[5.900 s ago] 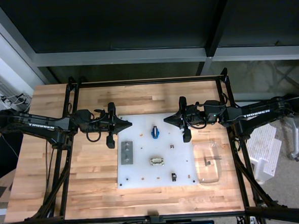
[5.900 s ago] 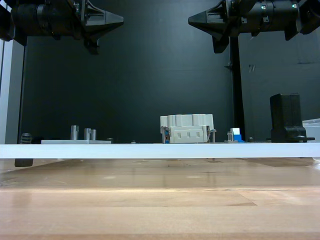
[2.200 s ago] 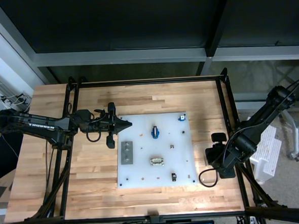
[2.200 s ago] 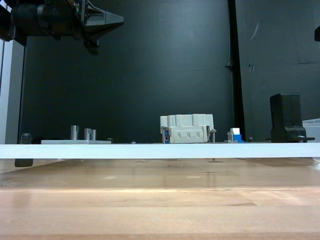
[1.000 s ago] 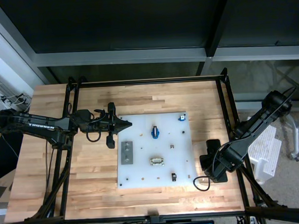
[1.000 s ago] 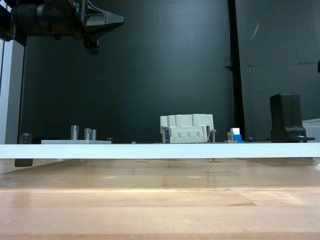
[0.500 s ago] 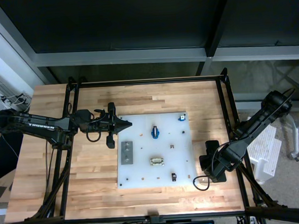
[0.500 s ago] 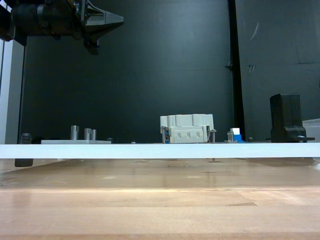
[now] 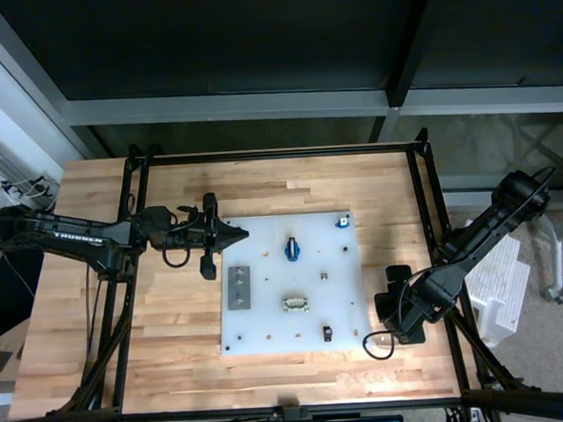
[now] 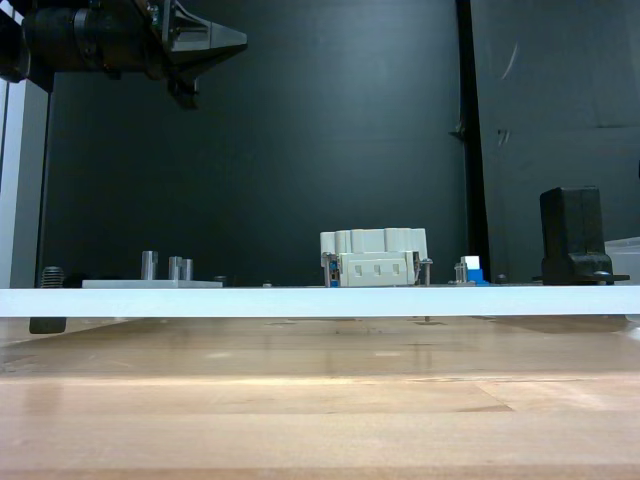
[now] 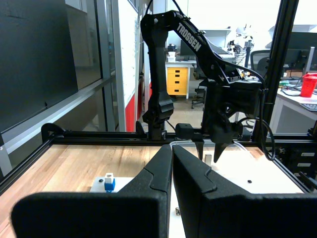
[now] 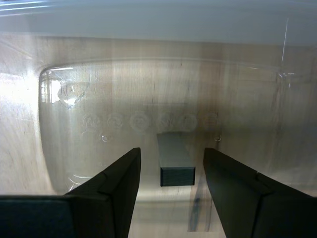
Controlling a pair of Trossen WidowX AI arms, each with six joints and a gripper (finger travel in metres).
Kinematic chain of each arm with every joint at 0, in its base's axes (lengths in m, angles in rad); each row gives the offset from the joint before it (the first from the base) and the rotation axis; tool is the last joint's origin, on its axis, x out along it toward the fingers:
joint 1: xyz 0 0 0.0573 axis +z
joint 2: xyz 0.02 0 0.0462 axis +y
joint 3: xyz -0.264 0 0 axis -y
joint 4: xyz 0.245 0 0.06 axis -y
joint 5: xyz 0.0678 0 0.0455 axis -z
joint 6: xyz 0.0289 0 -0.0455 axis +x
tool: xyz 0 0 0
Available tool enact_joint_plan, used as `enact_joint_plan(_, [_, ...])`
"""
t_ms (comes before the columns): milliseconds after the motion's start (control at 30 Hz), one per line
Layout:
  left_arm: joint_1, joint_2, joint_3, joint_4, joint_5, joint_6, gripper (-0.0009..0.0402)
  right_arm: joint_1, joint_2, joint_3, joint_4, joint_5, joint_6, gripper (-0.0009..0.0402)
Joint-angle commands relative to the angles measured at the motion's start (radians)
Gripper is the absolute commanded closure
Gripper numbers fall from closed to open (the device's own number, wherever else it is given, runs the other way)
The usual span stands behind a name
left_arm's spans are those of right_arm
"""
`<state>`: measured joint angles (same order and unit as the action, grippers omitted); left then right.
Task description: Pick the 16mm bar and install on taskboard
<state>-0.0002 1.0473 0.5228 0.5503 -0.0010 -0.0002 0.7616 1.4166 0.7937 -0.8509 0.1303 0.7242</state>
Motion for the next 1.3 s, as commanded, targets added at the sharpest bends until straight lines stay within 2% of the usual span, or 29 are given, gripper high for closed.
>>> enact_joint_plan(33, [0.0, 0.0, 0.0, 0.0, 0.0, 0.0, 0.0393, 0.0, 0.0, 0.0, 0.0, 0.001, 0.001, 0.0243])
enact_joint_plan(800, [0.0, 0.0, 0.0, 0.0, 0.0, 0.0, 0.0393, 0.0, -0.003, 0.011, -0.008, 0.008, -0.003, 0.0363])
enact_joint_plan(967, [0.0, 0.0, 0.0, 0.0, 0.0, 0.0, 0.0393, 0.0, -0.003, 0.065, -0.066, 0.006, -0.003, 0.0376])
enact_joint_plan(1300, [0.0, 0.0, 0.0, 0.0, 0.0, 0.0, 0.0393, 0.0, 0.0, 0.243, -0.219, 0.006, 0.002, 0.0381])
